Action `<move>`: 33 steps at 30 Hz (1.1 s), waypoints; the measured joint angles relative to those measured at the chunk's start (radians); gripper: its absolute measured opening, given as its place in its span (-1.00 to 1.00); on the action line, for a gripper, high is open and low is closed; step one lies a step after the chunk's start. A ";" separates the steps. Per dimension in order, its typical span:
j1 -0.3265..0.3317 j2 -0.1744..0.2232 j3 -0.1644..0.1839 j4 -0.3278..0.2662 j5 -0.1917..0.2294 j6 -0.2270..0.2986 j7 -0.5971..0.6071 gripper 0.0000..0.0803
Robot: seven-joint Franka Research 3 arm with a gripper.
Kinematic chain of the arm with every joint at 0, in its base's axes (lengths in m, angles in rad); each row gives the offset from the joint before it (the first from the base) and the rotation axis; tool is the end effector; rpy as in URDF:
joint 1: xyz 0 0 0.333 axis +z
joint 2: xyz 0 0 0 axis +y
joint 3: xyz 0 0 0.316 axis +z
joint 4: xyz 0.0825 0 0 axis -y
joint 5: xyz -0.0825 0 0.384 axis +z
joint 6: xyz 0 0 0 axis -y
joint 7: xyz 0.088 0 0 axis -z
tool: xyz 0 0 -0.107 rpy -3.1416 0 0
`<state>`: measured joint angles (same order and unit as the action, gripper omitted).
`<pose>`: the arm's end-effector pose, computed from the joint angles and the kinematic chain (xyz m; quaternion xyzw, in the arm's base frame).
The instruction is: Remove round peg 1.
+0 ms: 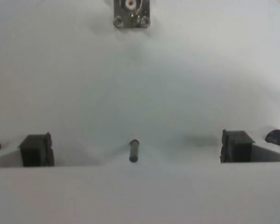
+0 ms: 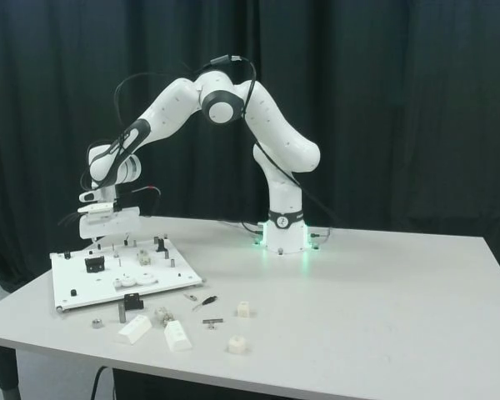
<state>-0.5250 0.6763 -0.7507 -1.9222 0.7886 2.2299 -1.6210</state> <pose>0.2129 -0.5707 0.2050 -0.9953 0.0548 -0.0595 0.0534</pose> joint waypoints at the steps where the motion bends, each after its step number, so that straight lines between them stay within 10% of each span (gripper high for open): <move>1: 0.000 0.001 0.000 0.000 0.001 0.000 -0.002 0.99; 9: 0.000 0.009 0.001 0.000 0.016 0.009 -0.004 0.99; 10: 0.000 0.010 0.001 0.000 0.019 0.010 -0.004 0.31; 15: 0.000 0.013 0.001 0.000 0.027 0.015 -0.004 0.31; 16: 0.000 0.014 0.001 0.000 0.027 0.015 -0.004 -0.11; 26: 0.000 0.014 0.000 -0.003 0.028 0.014 -0.004 -0.11; 27: 0.000 0.014 0.000 -0.003 0.028 0.013 -0.004 -0.89; 33: 0.000 0.014 -0.001 -0.003 0.028 0.009 -0.004 -0.93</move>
<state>-0.5249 0.6905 -0.7516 -1.9255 0.8166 2.2390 -1.6251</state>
